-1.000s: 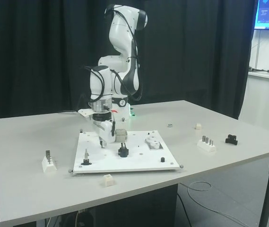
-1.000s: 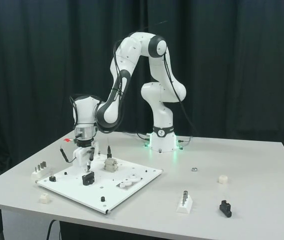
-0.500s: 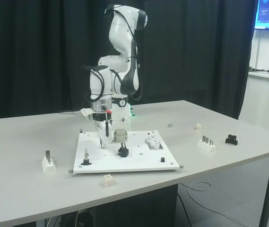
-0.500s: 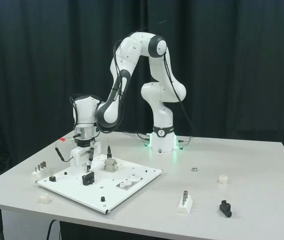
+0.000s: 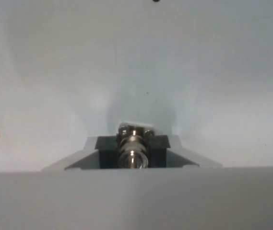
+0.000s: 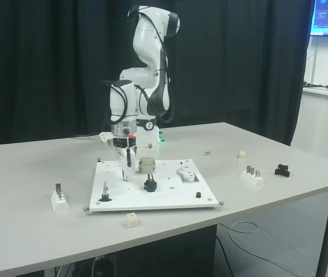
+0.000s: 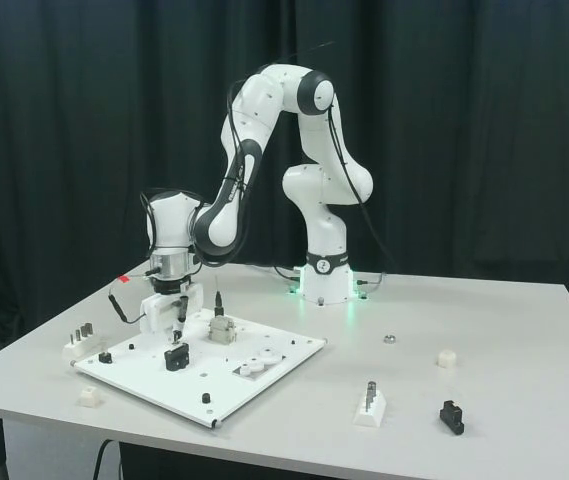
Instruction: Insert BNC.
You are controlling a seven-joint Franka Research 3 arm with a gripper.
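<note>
1. The white arm [image 7: 239, 170] bends low over the far-left part of the white board [image 6: 169, 196], which lies on the grey table [image 6: 31, 167]. The main risk, in my judgement, is a push downward while plug and socket are not in line. That could jam the connector or shift the whole board, because nothing visible clamps the board to the table.

2. The end effector [image 6: 127, 167] points down, just above the board. In the wrist view the BNC connector [image 5: 134, 148], a metal cylinder, sits between two black pads [image 5: 106, 152]. So the end effector appears closed on the BNC connector, with a white surface under it. I cannot see the socket itself, so I cannot say whether the plug is already seated.

3. A thin cable with a small tag [image 7: 124, 285] hangs beside the wrist. I think it could catch on a nearby part if the wrist turns to lock the bayonet.

4. A grey metal block [image 6: 146, 165] stands just beside the end effector, and a black fitting [image 6: 150, 185] is near, toward the front edge. These are the closest obstacles for a sideways correction.

5. A small post [image 6: 105, 190] stands on the front-left part of the board, apart from the end effector.

6. Loose small pieces lie well apart on the table: a white holder with pins [image 6: 60, 199], a white cube [image 6: 132, 219], another pin holder [image 6: 251, 176] and a black clip [image 6: 282, 169]. None stands in the way.
</note>
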